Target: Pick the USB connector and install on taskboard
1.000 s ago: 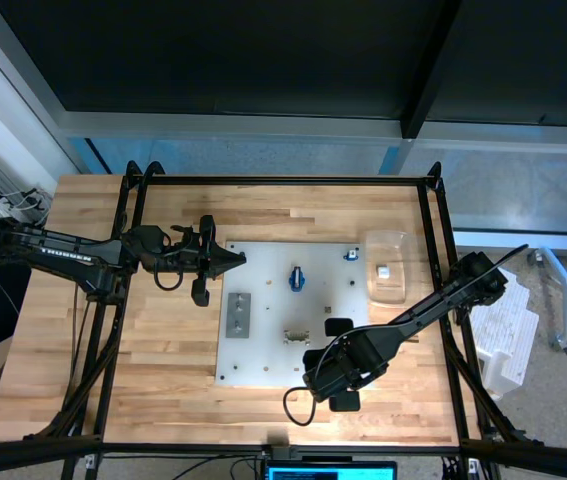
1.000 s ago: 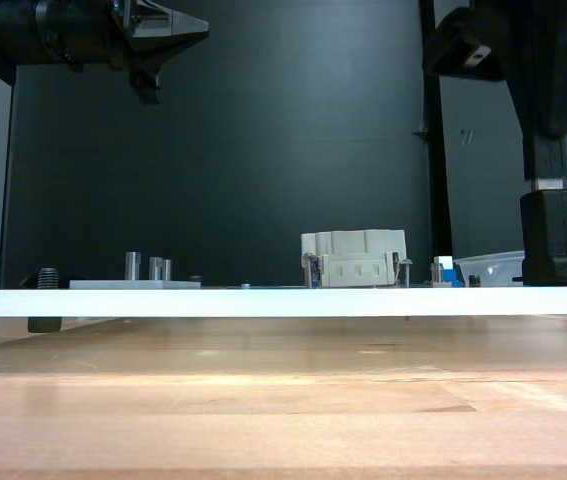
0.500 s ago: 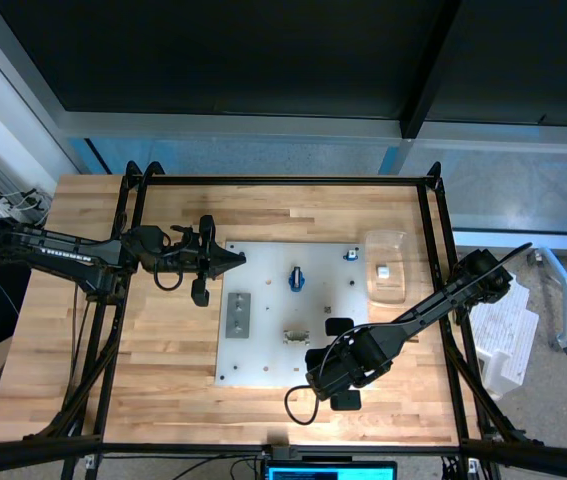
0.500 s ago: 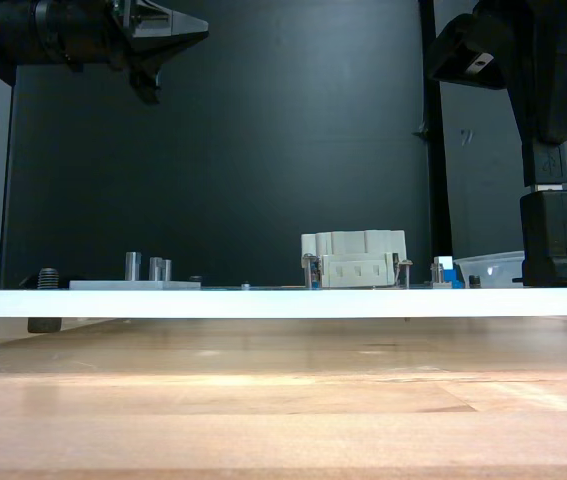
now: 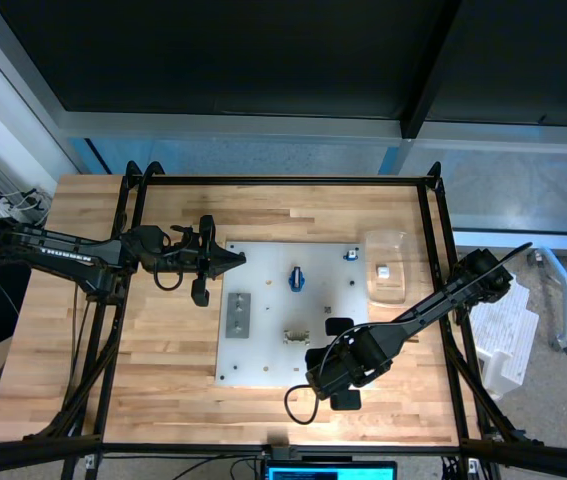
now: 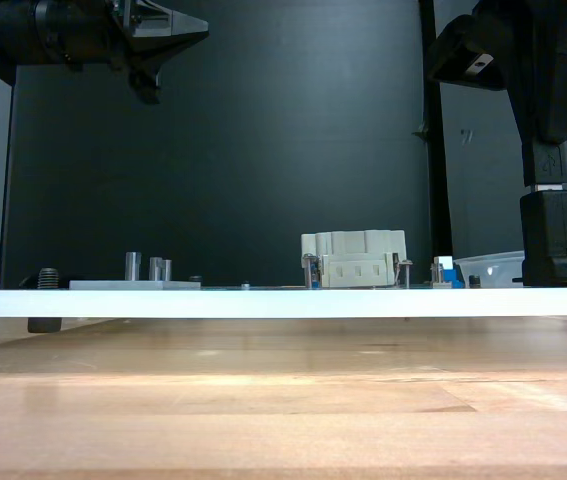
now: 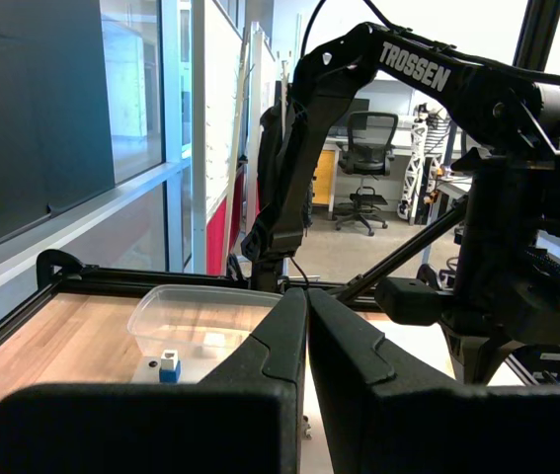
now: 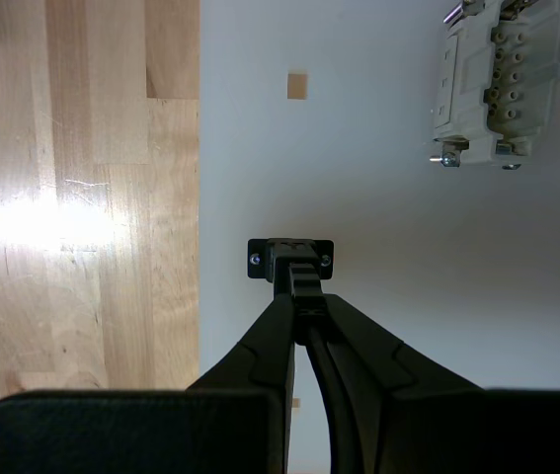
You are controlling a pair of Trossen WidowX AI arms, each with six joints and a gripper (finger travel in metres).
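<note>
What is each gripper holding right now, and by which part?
Right gripper pinches the USB connector by its upper end, over the taskboard. Left gripper, high by the board's left edge, holds nothing.

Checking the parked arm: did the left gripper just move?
No: left gripper stays above the taskboard's far-left corner; right gripper grips the USB connector at the board's near edge.

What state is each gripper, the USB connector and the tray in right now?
left gripper: shut, empty, raised at the taskboard's left edge
right gripper: shut on the USB connector
USB connector: held upright, tip at the black socket; depth unclear
clear tray: open, holding a small white part
</note>
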